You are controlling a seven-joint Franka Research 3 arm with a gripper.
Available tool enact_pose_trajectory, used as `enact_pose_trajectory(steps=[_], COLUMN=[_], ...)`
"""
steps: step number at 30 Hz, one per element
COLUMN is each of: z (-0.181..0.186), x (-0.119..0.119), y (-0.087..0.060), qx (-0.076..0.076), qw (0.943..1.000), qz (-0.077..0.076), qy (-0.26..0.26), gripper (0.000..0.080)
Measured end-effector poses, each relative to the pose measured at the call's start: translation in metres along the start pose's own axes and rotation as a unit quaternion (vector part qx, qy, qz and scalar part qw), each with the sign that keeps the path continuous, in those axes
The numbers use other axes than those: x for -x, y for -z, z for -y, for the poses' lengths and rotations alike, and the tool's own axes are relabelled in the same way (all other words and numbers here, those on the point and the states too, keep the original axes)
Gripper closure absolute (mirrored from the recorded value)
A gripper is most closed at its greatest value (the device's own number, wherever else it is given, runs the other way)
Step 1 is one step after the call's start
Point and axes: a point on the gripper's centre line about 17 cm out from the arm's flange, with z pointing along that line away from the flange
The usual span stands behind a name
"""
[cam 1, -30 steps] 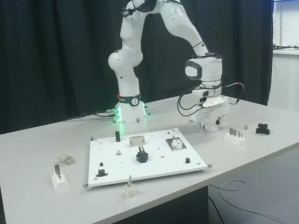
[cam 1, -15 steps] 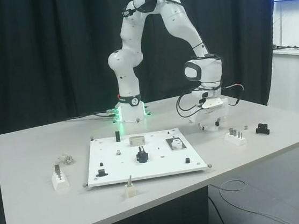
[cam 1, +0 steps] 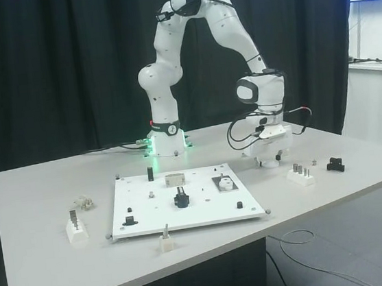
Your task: Pick large gear.
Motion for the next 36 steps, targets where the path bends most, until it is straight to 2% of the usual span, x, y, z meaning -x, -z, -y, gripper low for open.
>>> enact_pose_trajectory(steps=[12,23,24,32,33,36], z=[-0.0031,-0.0017,-0.0016,-0.0018,-0.0018,-0.0016], x=[-0.005,-0.0069,-0.0071,-0.0075,-0.0077,-0.0087], y=[-0.0076,-0.0076,-0.0077,-0.0075,-0.0074,-0.0066], qx=[0.002,0.0,0.0,0.0,0.0,-0.001], qw=[1.0,0.9999,0.9999,0.9999,0.9999,0.9999], qz=[-0.008,-0.012,-0.012,-0.012,-0.013,-0.013], qy=[0.0,0.004,0.005,0.009,0.009,0.008], gripper=[0.0003,0.0003,0.0112,0.0112,0.0208,0.0208])
